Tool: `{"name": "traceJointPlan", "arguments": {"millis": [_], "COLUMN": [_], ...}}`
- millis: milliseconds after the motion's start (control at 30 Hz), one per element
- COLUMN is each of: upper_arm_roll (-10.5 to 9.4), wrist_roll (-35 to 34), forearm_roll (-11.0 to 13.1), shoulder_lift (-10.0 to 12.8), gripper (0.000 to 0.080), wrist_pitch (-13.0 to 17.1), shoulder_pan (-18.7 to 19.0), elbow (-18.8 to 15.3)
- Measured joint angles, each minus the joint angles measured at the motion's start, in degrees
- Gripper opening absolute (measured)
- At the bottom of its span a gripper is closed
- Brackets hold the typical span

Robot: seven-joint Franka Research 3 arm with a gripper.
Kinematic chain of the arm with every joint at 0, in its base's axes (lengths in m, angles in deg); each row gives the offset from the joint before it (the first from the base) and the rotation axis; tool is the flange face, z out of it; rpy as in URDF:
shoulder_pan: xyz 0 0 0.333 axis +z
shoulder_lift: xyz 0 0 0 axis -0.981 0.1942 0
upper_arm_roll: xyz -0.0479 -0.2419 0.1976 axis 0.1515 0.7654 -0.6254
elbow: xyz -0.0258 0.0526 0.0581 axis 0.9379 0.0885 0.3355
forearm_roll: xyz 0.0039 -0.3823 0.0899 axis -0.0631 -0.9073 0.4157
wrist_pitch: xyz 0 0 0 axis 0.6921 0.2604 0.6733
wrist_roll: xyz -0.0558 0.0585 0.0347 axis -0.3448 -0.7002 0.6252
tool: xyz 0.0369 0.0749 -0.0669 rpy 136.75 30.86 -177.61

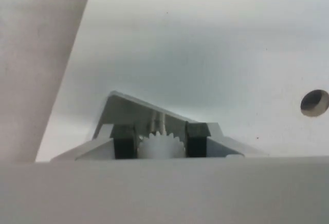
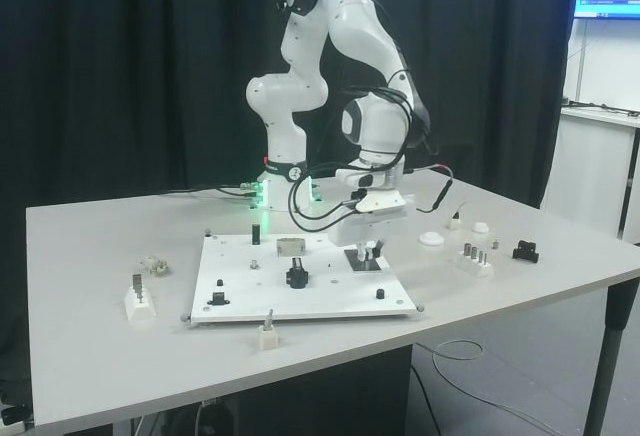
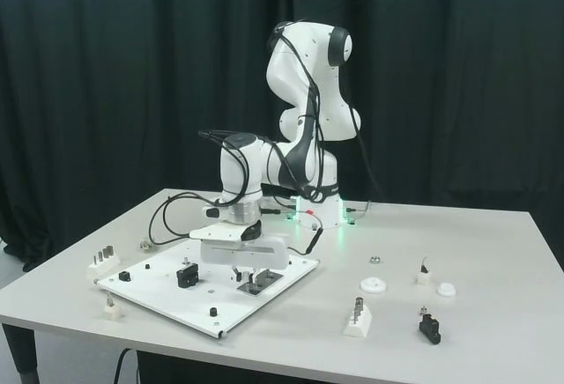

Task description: Insert small gear.

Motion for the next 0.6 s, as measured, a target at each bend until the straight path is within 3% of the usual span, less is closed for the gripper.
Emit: {"name": "traceJointPlan", "arguments": {"millis": [600], "upper_arm_roll": [0.01], "wrist_roll": [1.75], "forearm_roll": [1.96], "shoulder_lift": [0.0], "gripper": [0.0198], "wrist_pitch": [1.92], "shoulder_pan": [-0.12], "elbow": [-1.52]}}
